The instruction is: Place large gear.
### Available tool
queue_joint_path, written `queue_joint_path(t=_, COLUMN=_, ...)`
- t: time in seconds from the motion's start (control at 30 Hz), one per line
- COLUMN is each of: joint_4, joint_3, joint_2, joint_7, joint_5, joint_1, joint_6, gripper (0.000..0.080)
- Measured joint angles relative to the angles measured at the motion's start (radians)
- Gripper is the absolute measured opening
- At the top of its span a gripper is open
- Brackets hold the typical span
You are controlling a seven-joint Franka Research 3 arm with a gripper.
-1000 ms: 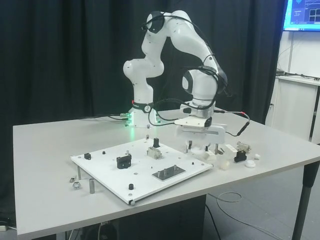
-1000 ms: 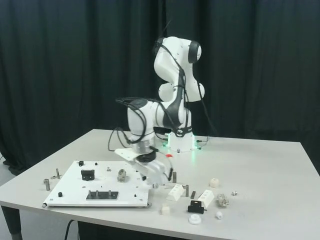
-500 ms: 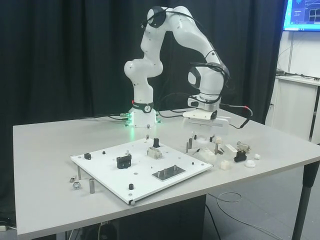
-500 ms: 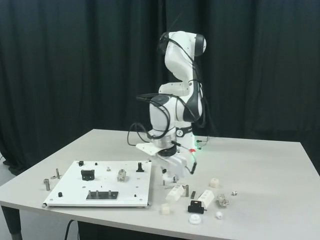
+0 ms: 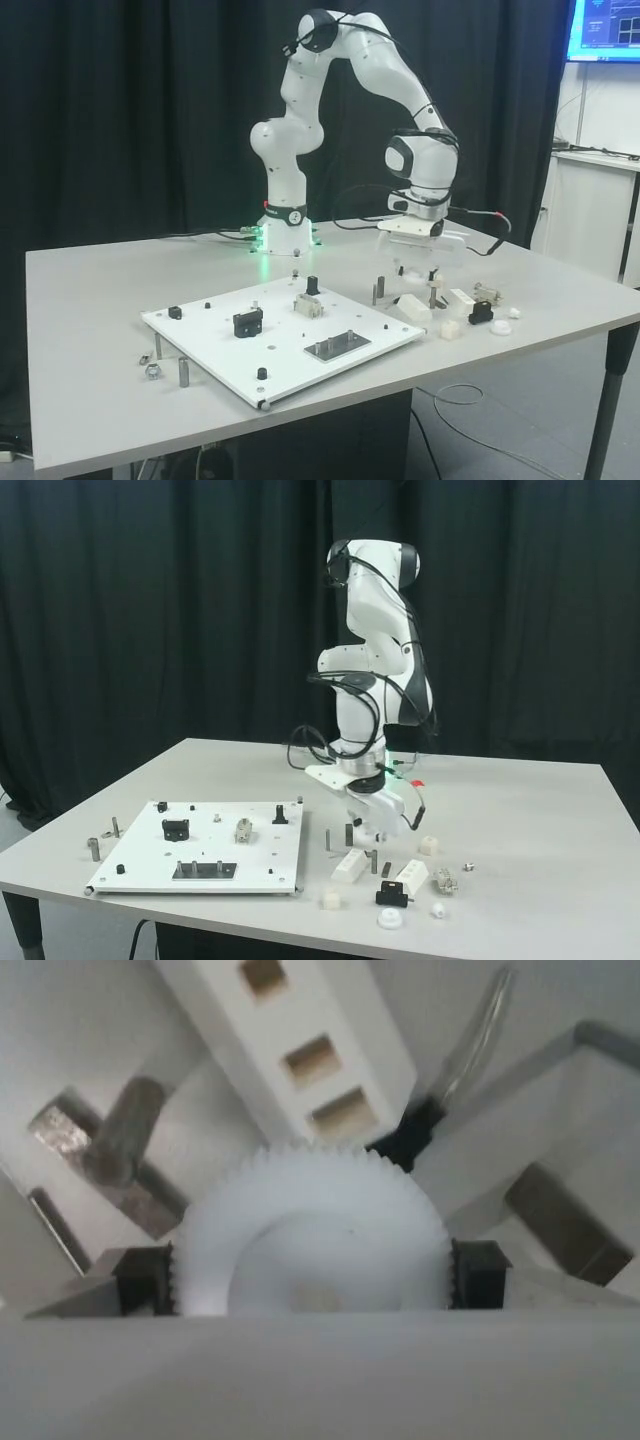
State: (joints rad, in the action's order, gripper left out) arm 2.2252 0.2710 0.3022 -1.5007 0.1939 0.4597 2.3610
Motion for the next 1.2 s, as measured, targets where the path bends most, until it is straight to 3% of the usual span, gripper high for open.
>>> queue_joint_path(t=0.23, joint_4=0.059, joint_3=-0.01, joint_2=-0.008, joint_7=-0.068, joint_5=0.0, joint_1=0.034, joint_6=0.08, gripper=0.0594)
queue_joint_path(t=0.7, joint_4=0.157, joint_3=-0.066, joint_2=-0.012, joint_7=-0.123, joint_5=0.001, joint_1=0.036, joint_6=0.247, gripper=0.0594)
queue_joint_path(t=0.93, joint_4=0.183, joint_3=-0.079, joint_2=-0.012, joint_7=-0.124, joint_5=0.001, joint_1=0.036, joint_6=0.292, gripper=0.0594)
queue_joint_path(t=1.2, joint_4=0.194, joint_3=-0.088, joint_2=-0.012, joint_7=-0.124, joint_5=0.001, joint_1=0.036, joint_6=0.303, gripper=0.0594)
